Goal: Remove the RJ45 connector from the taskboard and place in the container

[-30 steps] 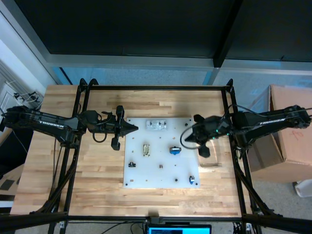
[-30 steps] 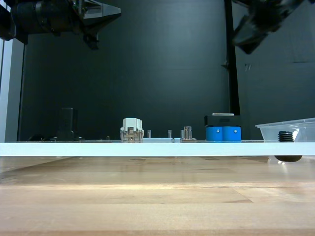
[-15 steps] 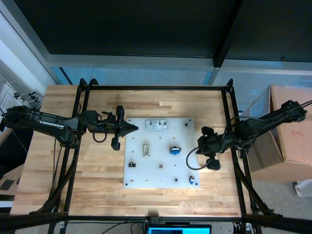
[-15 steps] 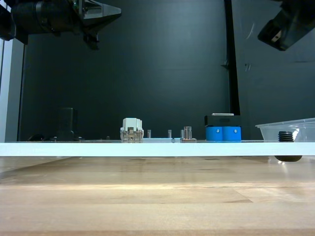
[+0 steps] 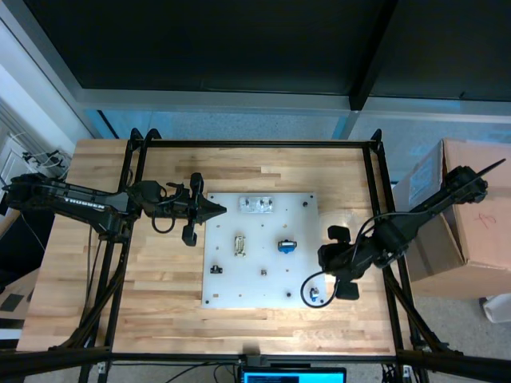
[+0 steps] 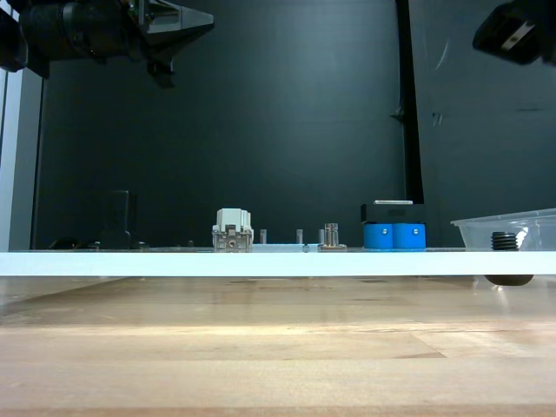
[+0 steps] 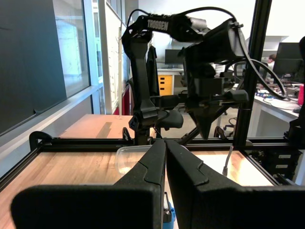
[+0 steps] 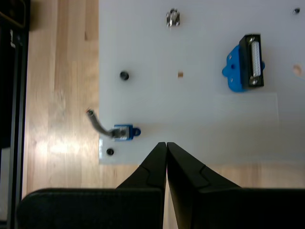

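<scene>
Looking for the RJ45 connector (image 8: 125,132), Mia: where does it sit?

In its seat, Tom, at the near right corner of the taskboard (image 8: 200,109). It's a small blue piece with a grey cable stub (image 8: 97,123) curling off past the board's edge. Nothing holds it.

And the right gripper (image 8: 166,144)?

High above that corner, pointing down, fingers pressed together with nothing between them. The connector lies just to one side of their line, not under it.

So what worries you?

Two things, I'd say. If it comes down closed, the tips would strike the connector or the stub instead of straddling it. If it opens but descends with that offset, one finger could land on the blue body or catch only the cable, which would likely bend and slip rather than draw the plug out.

The left gripper (image 5: 223,209)?

Raised over the board's far left edge, well apart, likewise closed on nothing.

The container (image 6: 508,224)?

Just right of the board, with a dark threaded piece (image 6: 504,241) in it. It's a short carry, though a loose hold could drop the plug at the rim.
</scene>
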